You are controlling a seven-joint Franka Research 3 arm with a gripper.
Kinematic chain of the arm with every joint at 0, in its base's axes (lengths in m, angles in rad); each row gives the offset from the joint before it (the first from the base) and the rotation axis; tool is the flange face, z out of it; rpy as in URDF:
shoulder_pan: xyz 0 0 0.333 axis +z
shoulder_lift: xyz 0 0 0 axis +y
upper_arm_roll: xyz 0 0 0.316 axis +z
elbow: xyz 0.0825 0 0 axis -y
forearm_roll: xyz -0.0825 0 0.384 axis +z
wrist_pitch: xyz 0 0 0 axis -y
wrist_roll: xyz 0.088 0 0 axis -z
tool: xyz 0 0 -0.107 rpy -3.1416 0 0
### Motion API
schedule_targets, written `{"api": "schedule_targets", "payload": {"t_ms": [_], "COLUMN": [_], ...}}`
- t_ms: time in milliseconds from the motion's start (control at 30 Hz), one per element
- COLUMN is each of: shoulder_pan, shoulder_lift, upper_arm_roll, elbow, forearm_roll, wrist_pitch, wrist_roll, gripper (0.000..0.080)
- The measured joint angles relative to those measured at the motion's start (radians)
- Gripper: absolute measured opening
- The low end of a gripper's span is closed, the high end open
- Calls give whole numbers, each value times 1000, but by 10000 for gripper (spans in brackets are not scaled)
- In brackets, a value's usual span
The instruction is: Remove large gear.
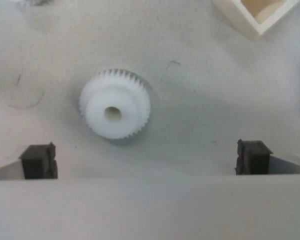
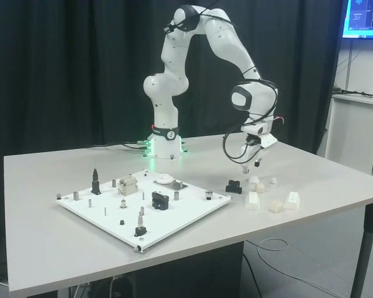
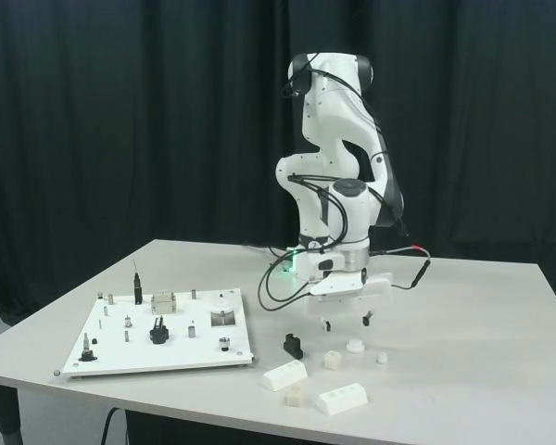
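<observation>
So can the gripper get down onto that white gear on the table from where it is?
Probably yes. The gripper hangs open above the white gear, which lies flat on the bare grey table with nothing over it. The gear sits off-centre between the fingers, so a small shift comes first.

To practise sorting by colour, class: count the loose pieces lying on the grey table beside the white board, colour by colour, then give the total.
White pieces, large gear among them: 6
Black piece: 1
Total: 7

The large gear [image 1: 115, 104] lies flat on the table [image 1: 215, 100], beneath the tool [image 1: 145, 161].
</observation>
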Motion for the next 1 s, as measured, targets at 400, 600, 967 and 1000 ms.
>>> {"api": "schedule_targets", "payload": {"t_ms": [400,600,967,1000], "shoulder_pan": [-17,-28,-53,-56], "shoulder_lift": [-3,-3,-12,-15], "upper_arm_roll": [-1,-8,-55,-60], "elbow": [2,4,3,3], "forearm_roll": [0,-1,-44,-53], "wrist_pitch": [0,0,-36,-43], "wrist_roll": [-1,-3,-4,-6], "gripper": [800,800,800,800]}}
